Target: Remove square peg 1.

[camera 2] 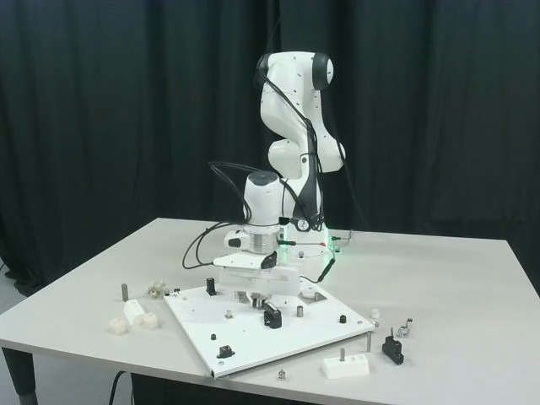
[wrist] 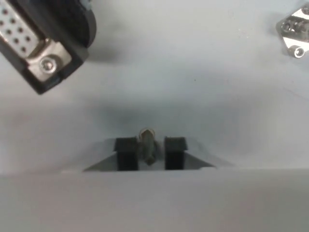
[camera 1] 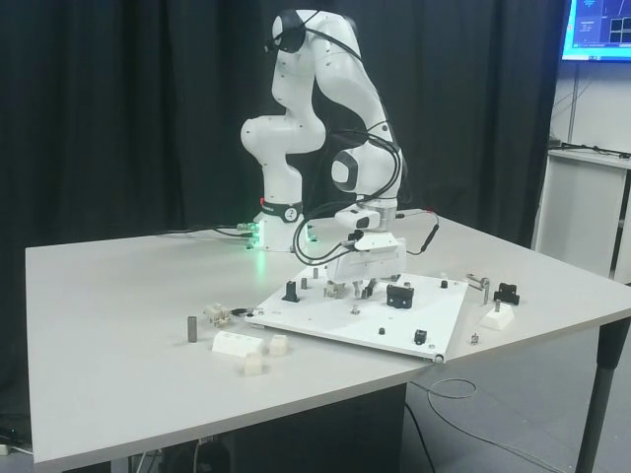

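White board (camera 1: 325, 320) on the grey tabletop (camera 1: 118, 296) is where it's all happening. The gripper (wrist: 150, 153) sits low over the board's middle, and in the wrist view its two black fingers (wrist: 126, 153) stand either side of a small upright metal peg (wrist: 146, 144), close in on it. Looks like they're holding it, or within a hair of it; I can't make out actual contact on both sides. The peg stands straight between the pads, so the arm coming down vertically makes sense: a straight pull up should clear the hole without jamming.

Beside the peg on the board there's a black connector (wrist: 36, 46) with a grey pin face, and a metal bracket (wrist: 295, 31) on the peg's other side, both well apart from the fingers, so nothing crowds the lift. Off the board, white blocks (camera 1: 240, 344) lie on the tabletop, probably parts set aside.

My guess: grasp stage, lift not yet done.
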Controlling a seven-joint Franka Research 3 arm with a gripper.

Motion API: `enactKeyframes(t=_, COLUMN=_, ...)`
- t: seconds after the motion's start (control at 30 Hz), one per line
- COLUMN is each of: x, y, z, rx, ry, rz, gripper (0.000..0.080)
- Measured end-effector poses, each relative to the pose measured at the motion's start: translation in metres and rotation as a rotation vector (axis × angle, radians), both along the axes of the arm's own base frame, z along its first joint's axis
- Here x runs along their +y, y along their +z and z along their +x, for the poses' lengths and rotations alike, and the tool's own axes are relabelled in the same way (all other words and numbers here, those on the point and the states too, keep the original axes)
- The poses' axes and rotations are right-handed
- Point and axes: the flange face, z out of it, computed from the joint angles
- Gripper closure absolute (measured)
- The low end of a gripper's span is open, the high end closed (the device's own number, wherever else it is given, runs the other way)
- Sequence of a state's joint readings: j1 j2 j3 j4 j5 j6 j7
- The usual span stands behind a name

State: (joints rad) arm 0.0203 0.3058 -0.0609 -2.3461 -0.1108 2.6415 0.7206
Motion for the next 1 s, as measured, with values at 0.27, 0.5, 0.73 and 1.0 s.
enactKeyframes(t=0.27, x=0.0008, y=-0.0001, z=0.0000, rx=0.001, ry=0.008, rz=0.001, gripper=0.0756)
enactKeyframes(t=0.5, x=0.0005, y=0.0000, z=0.0000, rx=0.001, ry=0.013, rz=0.000, gripper=0.0755)
enactKeyframes(t=0.73, x=0.0003, y=0.0001, z=0.0001, rx=0.001, ry=0.017, rz=0.000, gripper=0.0755)
enactKeyframes(t=1.0, x=0.0002, y=0.0004, z=0.0000, rx=0.002, ry=0.017, rz=0.000, gripper=0.0756)
